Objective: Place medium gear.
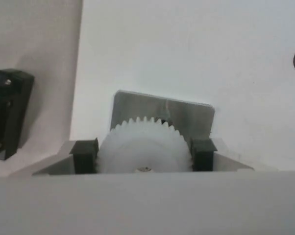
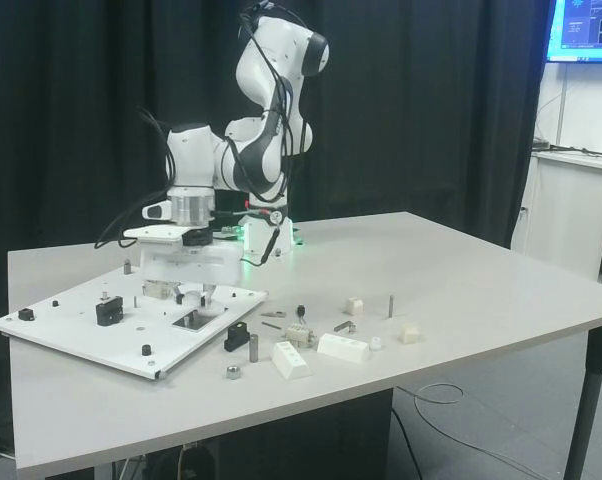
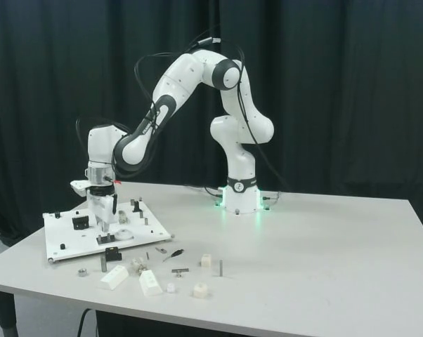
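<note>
You are looking at the gripper (image 1: 143, 155) clamped on the medium gear (image 1: 143, 146): the two black fingertips (image 1: 85, 155) press on opposite sides of the white toothed disc, so the gear is carried flat with its centre bore pointing down toward the board. This grip leaves the bore free for whatever post it must seat on, and it keeps the teeth clear of the pads on the open sides.

Directly beneath the gear lies a grey metal plate (image 1: 163, 113) fixed to the white assembly board (image 2: 71, 325). Judged from this alignment, the arm is poised over the placing spot and the descent is not yet finished — the gear appears to hang just above the plate, not resting on it. A black block (image 1: 10, 112) stands on the board well off to one side and should not interfere.

Use each view for what it gives you:
- The wrist view alone shows the gear, its teeth and the grip on it. It does not show a post or hole under the gear, since the gear hides that spot.
- The first room view shows the gripper low over the board beside the plate, and the loose parts on the grey table (image 2: 461, 270) in front of the board, including a white block (image 2: 343, 347).
- The second room view shows the whole arm reaching out from its base and bending straight down to the board — the gear itself cannot be made out there.
</note>
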Robot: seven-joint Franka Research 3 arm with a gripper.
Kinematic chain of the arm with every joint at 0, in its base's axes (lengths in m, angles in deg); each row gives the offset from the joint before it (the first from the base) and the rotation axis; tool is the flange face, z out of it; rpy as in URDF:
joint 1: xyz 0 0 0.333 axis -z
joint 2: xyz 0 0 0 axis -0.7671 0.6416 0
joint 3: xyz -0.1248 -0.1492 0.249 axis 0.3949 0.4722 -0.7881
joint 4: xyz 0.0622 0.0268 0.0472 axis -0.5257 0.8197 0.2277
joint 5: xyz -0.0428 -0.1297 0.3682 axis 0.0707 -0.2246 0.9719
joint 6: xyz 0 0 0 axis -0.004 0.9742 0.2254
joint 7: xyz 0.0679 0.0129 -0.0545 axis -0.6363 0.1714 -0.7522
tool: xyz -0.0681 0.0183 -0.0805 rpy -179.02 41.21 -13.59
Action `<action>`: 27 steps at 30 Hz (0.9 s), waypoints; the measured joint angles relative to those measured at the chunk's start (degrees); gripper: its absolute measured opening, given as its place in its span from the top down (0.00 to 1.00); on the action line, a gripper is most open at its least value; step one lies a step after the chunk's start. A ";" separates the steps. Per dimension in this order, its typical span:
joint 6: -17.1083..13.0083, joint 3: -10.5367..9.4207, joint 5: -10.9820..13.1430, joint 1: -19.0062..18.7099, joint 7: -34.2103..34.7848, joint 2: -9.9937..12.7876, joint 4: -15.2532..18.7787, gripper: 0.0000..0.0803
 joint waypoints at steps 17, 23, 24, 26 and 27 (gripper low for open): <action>1.11 0.44 -0.06 0.00 -0.67 -0.38 -0.43 0.50; 1.13 0.46 -0.08 0.00 -0.79 -0.37 -0.43 0.50; 1.13 0.46 -0.08 0.00 -0.80 -0.36 -0.43 0.50; 1.13 0.46 -0.08 -0.01 -0.82 -0.36 -0.43 0.50; 1.13 0.46 -0.08 -0.02 -0.84 -0.36 -0.43 0.50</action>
